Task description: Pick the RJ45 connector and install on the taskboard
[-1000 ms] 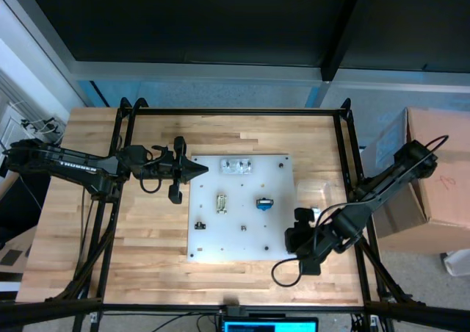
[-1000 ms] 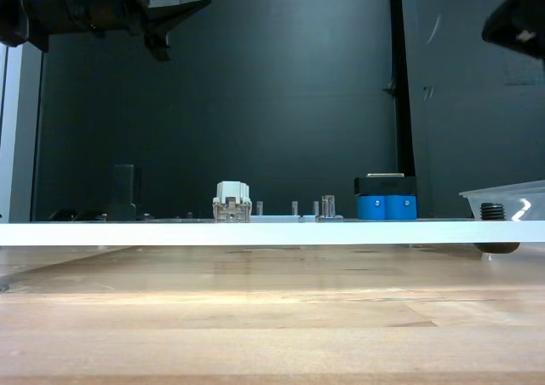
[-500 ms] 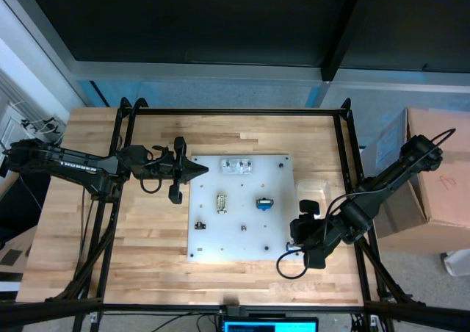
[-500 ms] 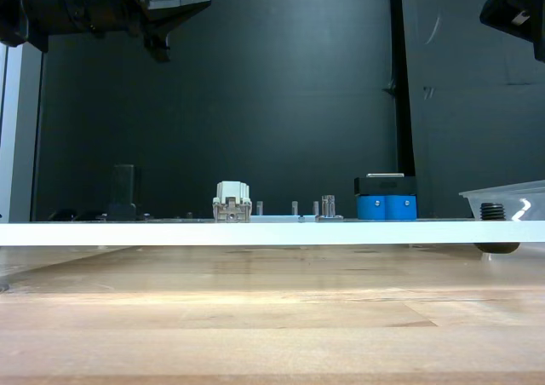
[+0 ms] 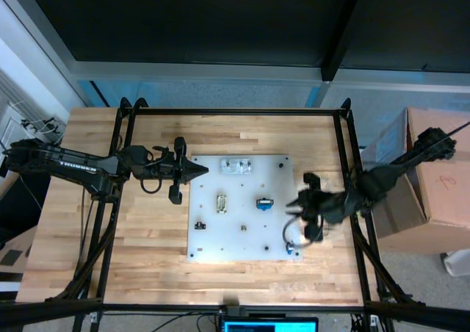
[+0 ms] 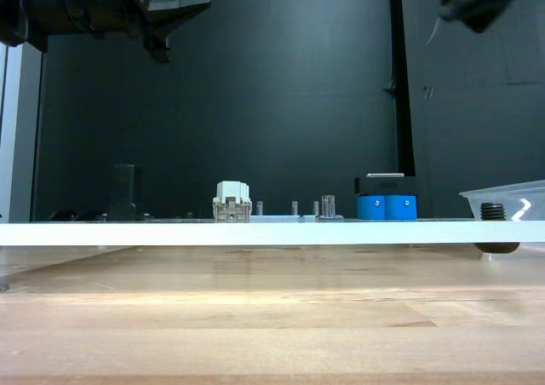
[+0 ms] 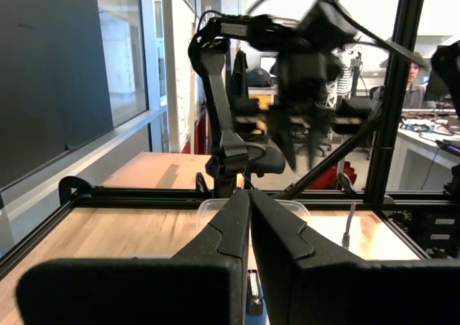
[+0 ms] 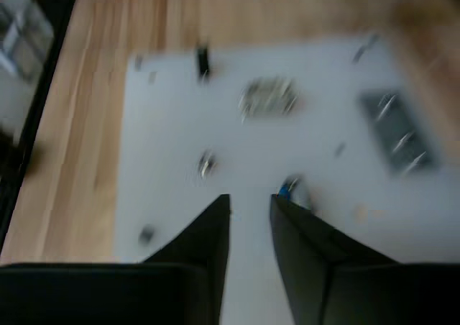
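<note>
My right gripper [image 5: 289, 202] hangs high over the right edge of the white taskboard [image 5: 220, 245], blurred. In the right wrist view the right gripper [image 8: 251, 198] is open by a narrow gap, and only the board shows through it. A small blue-and-white piece [image 5: 291, 250] lies at the board's near right corner. I cannot tell whether it is the RJ45 connector or how it sits. My left gripper [image 5: 205, 170] hovers shut above the board's far left edge and holds nothing; it appears as [image 7: 249, 193] in the left wrist view.
On the board stand a blue connector block [image 5: 264, 203], a silver connector [image 5: 221, 203], a clear part [image 5: 237, 167] and a black post [image 5: 200, 225]. A clear plastic bin [image 6: 507, 196] sits off the board's right side. A cardboard box [image 5: 433, 178] lies beyond the frame.
The right gripper has risen and swung from the board's near right corner toward its right middle, uncovering the blue-and-white piece. The left arm has not moved.
</note>
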